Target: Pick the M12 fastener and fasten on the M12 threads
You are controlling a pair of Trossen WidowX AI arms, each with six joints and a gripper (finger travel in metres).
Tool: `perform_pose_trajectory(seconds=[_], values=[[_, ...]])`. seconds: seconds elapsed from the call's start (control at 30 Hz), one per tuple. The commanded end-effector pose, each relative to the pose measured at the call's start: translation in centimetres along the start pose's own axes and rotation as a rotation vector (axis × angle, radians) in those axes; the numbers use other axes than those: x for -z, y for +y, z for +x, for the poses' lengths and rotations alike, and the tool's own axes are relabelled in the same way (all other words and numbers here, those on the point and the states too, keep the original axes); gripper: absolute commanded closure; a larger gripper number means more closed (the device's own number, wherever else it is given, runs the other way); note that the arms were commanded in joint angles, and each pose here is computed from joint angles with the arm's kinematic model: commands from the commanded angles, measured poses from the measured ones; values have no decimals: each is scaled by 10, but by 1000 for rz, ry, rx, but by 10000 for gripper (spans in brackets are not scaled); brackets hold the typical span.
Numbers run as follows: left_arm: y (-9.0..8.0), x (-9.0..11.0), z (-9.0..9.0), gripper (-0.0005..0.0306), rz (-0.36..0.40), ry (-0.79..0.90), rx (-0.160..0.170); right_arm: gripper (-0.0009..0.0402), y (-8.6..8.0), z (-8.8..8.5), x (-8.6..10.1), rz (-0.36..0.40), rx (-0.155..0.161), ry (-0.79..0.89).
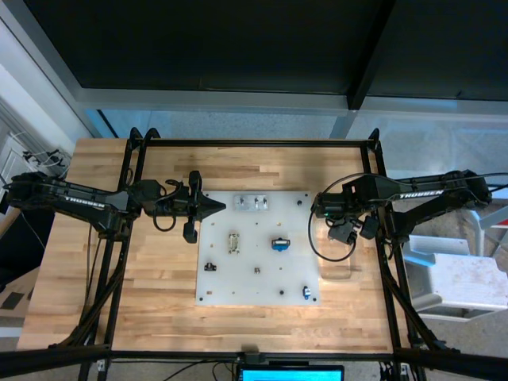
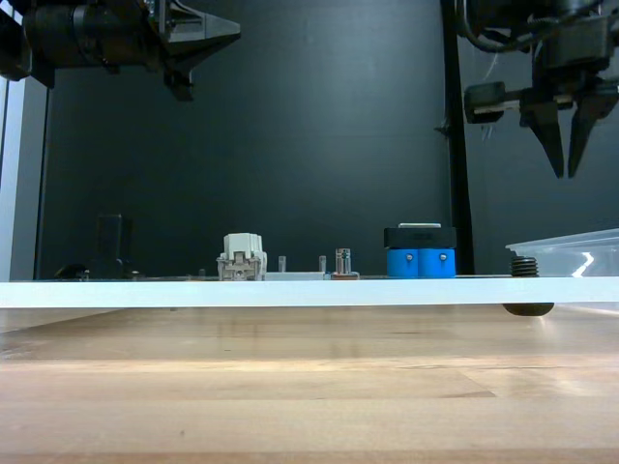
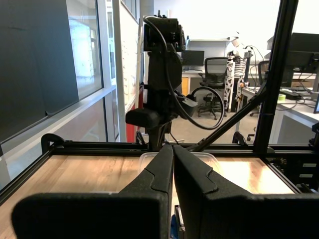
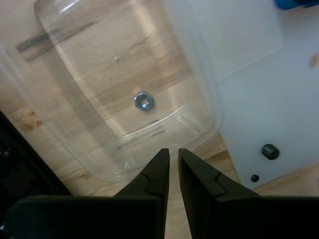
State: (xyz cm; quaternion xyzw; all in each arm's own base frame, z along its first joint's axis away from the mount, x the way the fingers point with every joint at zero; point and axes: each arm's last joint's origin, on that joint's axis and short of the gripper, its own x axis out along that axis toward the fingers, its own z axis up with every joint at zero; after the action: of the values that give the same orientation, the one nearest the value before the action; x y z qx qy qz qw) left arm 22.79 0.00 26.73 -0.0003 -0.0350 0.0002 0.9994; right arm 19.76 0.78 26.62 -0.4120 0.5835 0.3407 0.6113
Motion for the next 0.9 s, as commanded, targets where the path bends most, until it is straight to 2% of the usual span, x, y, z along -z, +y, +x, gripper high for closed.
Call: perform_pose_trajectory(seconds=[0.03,0.27,0.47,0.6,0.73,0.9], values=[[0,0,0,300,0,0,0,349,3,6,0,-49,-18,9],[0,0,0,300,0,0,0,302,8,23,-1,-78,-38,18],[0,0,0,300,0,0,0,245,10,39,-2,-83,-29,14],[0,0,0,300,0,0,0,216,8,49,-4,-83,-56,30],[0,0,0,300,0,0,0,202,5,55,-7,-85,-55,29],[0,0,0,300,0,0,0,199,8,68,-7,-96,-64,43]])
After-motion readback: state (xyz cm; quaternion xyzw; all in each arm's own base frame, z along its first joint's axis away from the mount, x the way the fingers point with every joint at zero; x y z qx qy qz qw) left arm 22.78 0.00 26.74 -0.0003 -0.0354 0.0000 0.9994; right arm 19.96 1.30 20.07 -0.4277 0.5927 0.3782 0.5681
